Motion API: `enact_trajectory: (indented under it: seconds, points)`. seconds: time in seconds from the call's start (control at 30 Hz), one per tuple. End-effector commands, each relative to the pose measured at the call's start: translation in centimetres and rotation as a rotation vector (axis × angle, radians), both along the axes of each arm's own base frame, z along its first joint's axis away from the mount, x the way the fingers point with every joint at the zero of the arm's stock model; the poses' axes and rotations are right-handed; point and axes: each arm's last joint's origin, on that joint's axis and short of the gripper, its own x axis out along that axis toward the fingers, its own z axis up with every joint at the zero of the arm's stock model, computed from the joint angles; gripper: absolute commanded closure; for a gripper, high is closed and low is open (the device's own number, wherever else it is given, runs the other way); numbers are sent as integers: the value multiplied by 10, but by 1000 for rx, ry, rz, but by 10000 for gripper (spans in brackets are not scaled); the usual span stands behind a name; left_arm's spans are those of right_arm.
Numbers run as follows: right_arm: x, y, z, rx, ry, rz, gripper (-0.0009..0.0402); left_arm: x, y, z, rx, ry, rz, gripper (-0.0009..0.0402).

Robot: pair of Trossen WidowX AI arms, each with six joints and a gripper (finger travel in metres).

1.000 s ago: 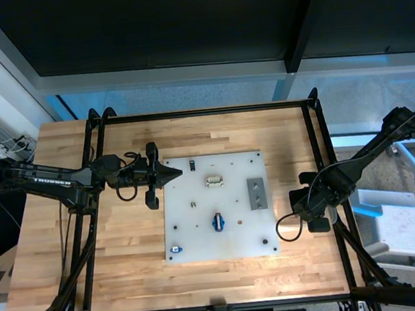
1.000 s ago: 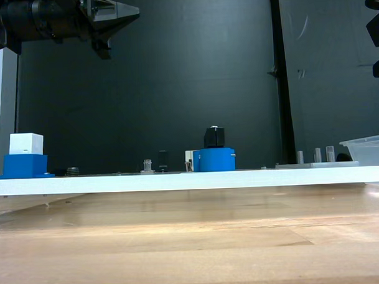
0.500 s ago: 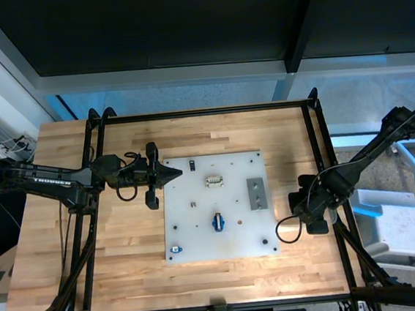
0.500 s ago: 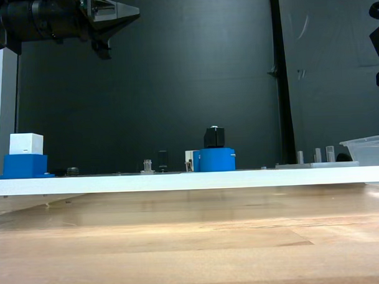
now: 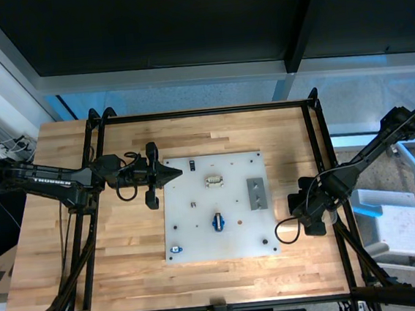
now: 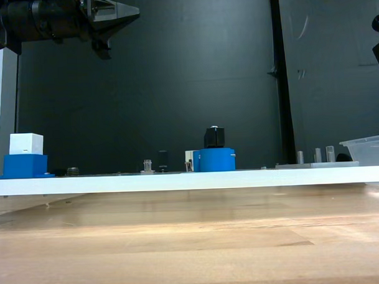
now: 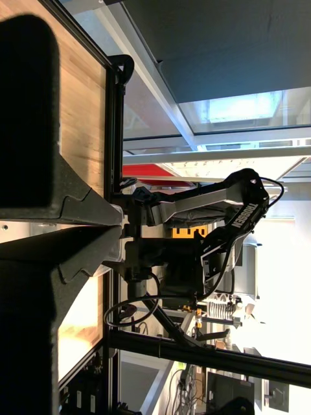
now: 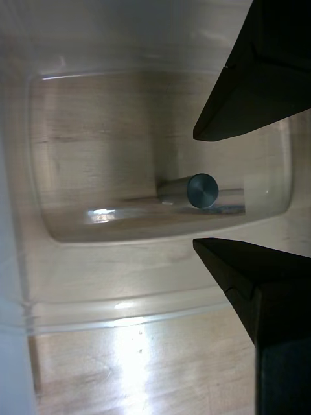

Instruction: Pick the 16mm cylinder and place it in the taskboard

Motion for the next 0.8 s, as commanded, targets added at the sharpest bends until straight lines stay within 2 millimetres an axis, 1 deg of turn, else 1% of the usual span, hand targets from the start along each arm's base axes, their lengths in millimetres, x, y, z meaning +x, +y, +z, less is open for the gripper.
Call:
enact_trajectory:
  seconds: [0.03, 0.4, 0.8]
  points:
    - [0, 0, -2, -13, 2, 1, 185, 0, 0, 0, 0, 0, 0, 393]
    - [0, 0, -6, -28, 1, -23, 185, 0, 0, 0, 0, 0, 0, 393]
    - [3, 2, -21, -21, -5, -31, 185, 0, 0, 0, 0, 0, 0, 393]
